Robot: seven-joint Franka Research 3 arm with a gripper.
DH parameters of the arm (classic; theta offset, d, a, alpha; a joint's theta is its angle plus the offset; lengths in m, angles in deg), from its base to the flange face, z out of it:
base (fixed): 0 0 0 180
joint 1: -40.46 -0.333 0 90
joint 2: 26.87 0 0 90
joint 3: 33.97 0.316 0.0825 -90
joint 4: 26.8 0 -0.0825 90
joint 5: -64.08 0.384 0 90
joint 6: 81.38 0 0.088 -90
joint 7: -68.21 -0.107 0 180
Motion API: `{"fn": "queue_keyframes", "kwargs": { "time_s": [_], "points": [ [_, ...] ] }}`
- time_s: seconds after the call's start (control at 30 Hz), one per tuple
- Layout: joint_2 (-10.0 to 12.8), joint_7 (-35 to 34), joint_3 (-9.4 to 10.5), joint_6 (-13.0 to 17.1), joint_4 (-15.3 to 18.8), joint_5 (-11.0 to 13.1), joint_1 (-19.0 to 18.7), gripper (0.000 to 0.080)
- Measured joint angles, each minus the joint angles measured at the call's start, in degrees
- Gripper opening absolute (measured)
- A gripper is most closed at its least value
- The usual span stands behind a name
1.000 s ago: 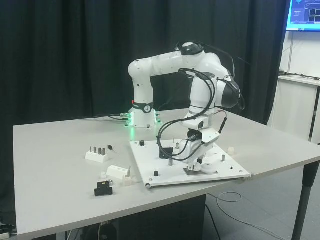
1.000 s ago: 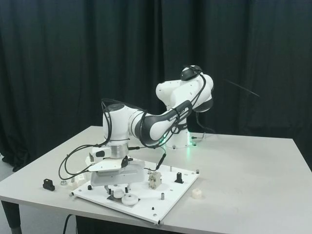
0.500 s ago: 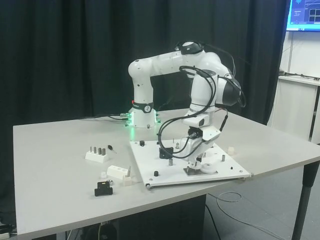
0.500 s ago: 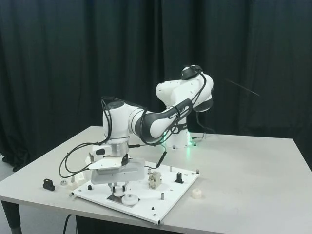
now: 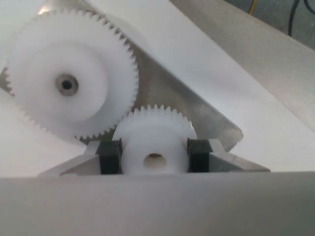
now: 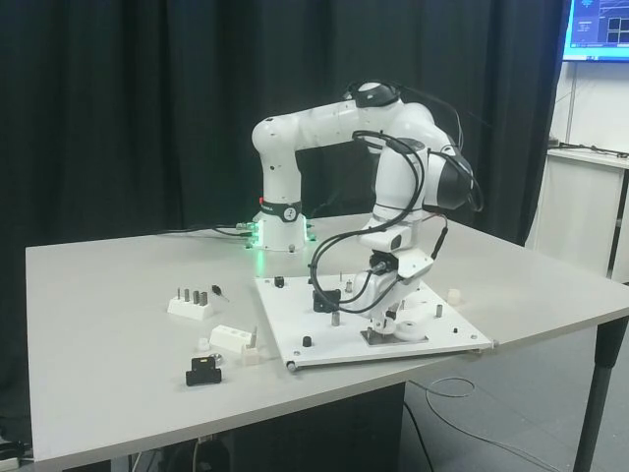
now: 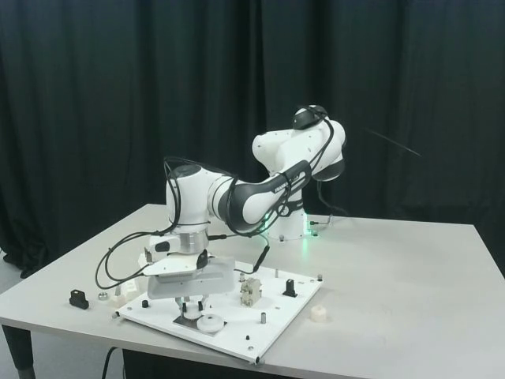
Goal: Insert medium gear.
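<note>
- My claw (image 5: 154, 156) is squeezed tight on the medium gear (image 5: 155, 135), low over the white board (image 6: 295, 310).
- It sits beside the big gear (image 5: 69, 73). If their teeth bump, it could jam or tip.

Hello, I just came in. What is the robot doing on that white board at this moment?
The white arm is bent down over the white board on the grey table. Its gripper is shut on the medium gear, one black finger pad on each side of the hub. The gear is right beside the large gear, which already sits on its peg, and their teeth look close to meshing. Whether the medium gear is fully seated, the views do not show.
</note>
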Motion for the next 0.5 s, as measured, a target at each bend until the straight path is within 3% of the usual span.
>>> {"fn": "queue_keyframes", "kwargs": {
  "time_s": [0.5],
  "points": [
    [-0.04, 0.82, 0.66, 0.63, -0.02, 0.04, 0.27, 0.0278]
  ]
}}
